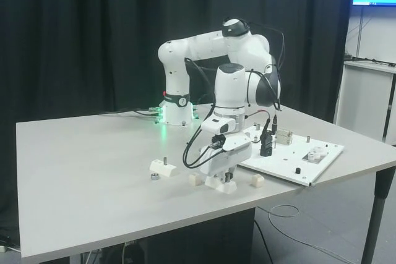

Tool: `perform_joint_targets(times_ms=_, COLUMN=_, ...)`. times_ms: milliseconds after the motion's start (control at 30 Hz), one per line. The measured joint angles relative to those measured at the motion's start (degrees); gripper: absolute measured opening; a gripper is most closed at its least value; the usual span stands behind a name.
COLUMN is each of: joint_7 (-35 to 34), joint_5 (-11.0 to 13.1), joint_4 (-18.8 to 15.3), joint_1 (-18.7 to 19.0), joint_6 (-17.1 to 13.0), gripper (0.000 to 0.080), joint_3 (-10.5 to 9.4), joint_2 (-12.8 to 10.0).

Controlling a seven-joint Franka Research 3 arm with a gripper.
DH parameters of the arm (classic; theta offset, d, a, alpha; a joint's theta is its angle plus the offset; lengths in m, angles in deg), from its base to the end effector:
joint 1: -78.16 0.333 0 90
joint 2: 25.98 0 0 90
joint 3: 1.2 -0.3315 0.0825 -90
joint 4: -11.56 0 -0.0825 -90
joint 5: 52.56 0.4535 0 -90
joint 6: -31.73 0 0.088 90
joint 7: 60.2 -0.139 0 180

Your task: Pick round peg 4.

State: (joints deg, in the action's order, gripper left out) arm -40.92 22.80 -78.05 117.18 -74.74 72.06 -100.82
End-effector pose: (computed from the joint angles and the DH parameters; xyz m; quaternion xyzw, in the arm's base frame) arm 0.7304 -0.1820 0.1549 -0.9720 0.2348 -0.0089 0.0069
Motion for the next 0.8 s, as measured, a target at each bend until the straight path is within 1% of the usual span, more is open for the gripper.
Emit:
perform_joint_targets(times_ms=67, joint_7=0.0, joint_5=0.0, joint_4=0.0, joint_1=0.0, joint_6=0.0, gripper=0.0375, joint_3=0.0, joint_2=0.0)
perform_joint_targets(times_ms=100, joint_7=0.0, joint_5=0.0, joint_4=0.0, joint_1=-0.1, joint_6=0.0, gripper=0.0153, joint_3=0.0, joint_2=0.0)
perform_joint_targets(times_ms=500, joint_7=0.0, joint_5=-0.2, joint_4=0.1, joint_1=-0.1, joint_6=0.4, gripper=0.0153, joint_3=0.3, joint_2=0.1)
perform_joint_targets(times_ms=600, joint_7=0.0, joint_5=-0.4, joint_4=0.2, joint_1=0.0, joint_6=1.3, gripper=0.0153, joint_3=0.89, joint_2=0.2)
perform_joint_targets(times_ms=800, joint_7=0.0, joint_5=-0.8, joint_4=0.4, joint_1=0.5, joint_6=3.9, gripper=0.0153, joint_3=2.76, joint_2=0.2)
